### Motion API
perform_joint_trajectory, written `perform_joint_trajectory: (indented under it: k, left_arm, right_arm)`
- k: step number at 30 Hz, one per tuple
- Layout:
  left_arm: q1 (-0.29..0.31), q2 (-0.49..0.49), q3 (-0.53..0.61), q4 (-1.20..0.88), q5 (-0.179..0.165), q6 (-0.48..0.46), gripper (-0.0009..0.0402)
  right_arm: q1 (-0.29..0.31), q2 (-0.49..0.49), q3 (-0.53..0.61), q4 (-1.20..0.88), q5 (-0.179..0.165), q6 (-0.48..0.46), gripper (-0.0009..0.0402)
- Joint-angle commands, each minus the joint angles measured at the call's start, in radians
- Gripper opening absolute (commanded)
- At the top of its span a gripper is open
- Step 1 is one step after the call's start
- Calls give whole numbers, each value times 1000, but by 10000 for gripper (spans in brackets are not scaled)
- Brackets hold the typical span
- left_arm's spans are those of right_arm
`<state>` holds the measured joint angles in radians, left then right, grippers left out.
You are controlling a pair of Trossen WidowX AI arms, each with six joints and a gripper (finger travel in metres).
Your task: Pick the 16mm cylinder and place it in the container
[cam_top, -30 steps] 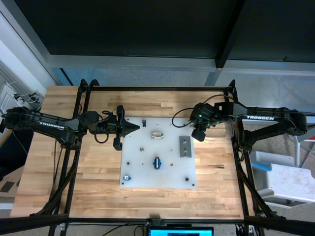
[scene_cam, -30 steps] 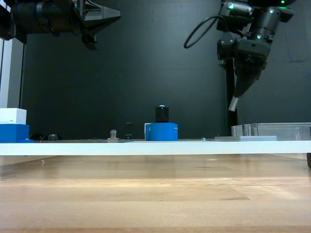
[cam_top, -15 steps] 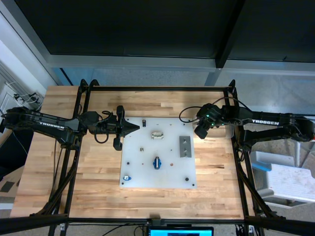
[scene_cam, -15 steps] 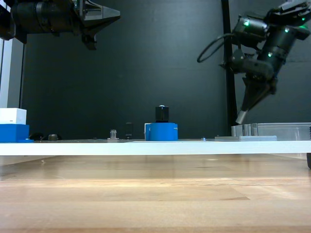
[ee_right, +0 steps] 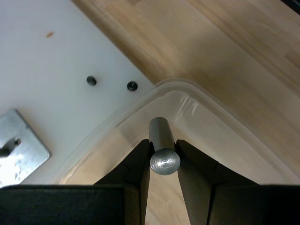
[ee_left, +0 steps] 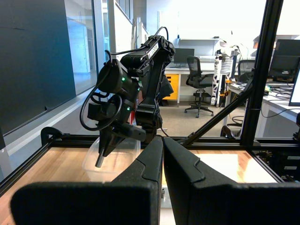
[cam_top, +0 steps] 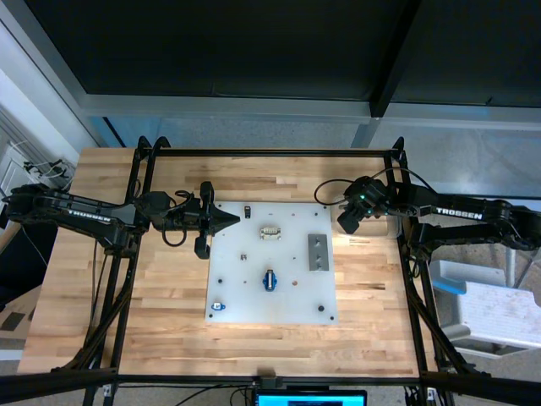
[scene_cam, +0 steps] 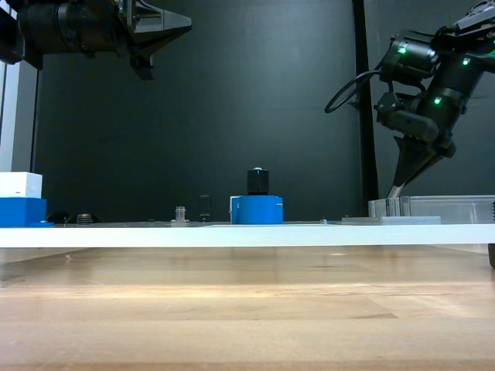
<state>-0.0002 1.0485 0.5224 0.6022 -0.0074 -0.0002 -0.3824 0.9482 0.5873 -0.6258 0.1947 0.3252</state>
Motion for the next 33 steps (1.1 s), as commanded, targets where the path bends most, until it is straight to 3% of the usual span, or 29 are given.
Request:
perform_joint_trajectory:
  k: [1,16,23,33]
  left_arm:
    - [0,0,0,0,0,0,0]
    - [0,0,0,0,0,0,0]
    - [0,0,0,0,0,0,0]
    - [0,0,0,0,0,0,0]
  right_arm:
    - [-22,0,-7,10,-3,4,16]
    - [-36,1,-76,56,-3,62,16]
    - [-37,1,-92,69,36,72,19]
    - [-36,1,-92,70,49,90,92]
